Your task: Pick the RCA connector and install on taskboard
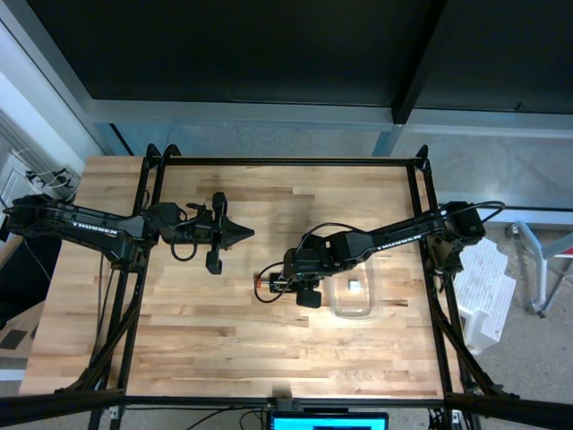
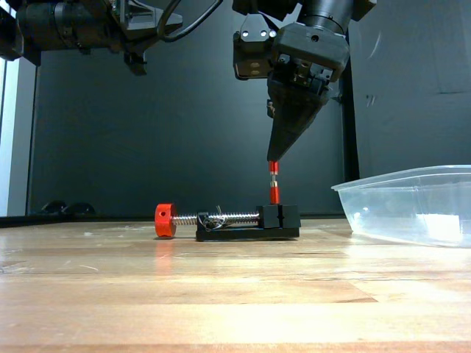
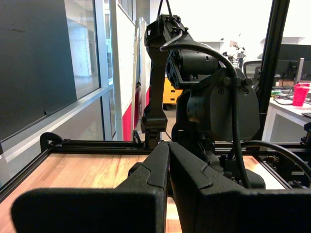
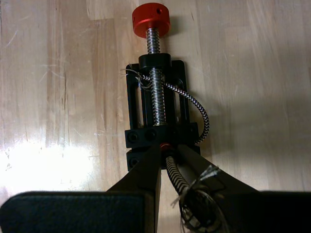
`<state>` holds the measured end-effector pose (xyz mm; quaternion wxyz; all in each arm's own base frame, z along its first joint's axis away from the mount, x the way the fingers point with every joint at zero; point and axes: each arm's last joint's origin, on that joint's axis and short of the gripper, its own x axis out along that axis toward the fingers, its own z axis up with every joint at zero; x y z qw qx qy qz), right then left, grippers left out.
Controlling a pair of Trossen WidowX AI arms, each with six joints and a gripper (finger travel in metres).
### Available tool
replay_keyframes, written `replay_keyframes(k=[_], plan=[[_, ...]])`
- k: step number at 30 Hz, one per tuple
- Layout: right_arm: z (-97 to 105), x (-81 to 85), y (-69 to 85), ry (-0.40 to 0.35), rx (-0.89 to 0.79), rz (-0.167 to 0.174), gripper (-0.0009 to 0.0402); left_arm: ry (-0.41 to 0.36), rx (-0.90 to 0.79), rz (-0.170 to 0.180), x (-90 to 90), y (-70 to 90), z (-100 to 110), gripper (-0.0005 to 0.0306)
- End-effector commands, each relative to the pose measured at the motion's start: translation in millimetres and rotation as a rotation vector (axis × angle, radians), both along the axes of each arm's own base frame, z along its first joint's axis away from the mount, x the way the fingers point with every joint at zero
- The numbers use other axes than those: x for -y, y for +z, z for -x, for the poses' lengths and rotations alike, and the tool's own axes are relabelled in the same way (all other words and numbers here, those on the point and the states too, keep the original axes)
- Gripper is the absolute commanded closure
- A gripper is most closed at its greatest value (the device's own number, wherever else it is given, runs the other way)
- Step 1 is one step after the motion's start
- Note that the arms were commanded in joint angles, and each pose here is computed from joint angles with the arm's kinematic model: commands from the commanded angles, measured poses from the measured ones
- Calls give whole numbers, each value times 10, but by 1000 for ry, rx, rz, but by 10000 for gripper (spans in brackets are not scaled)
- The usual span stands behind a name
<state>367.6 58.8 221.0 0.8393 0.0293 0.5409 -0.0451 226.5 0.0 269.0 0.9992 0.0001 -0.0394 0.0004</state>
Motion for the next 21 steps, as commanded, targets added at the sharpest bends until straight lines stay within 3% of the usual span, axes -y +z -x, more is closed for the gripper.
replay_keyframes(k=[1, 8, 21], plan=[[3, -1, -12, 0, -1, 1, 393, 0, 0, 0, 0, 0, -1, 300], [0, 2, -15, -1, 4, 0, 393, 0, 0, 0, 0, 0, 0, 300], [-34, 3, -205, -2, -24, 4, 393, 0, 0, 0, 0, 0, 0, 300]])
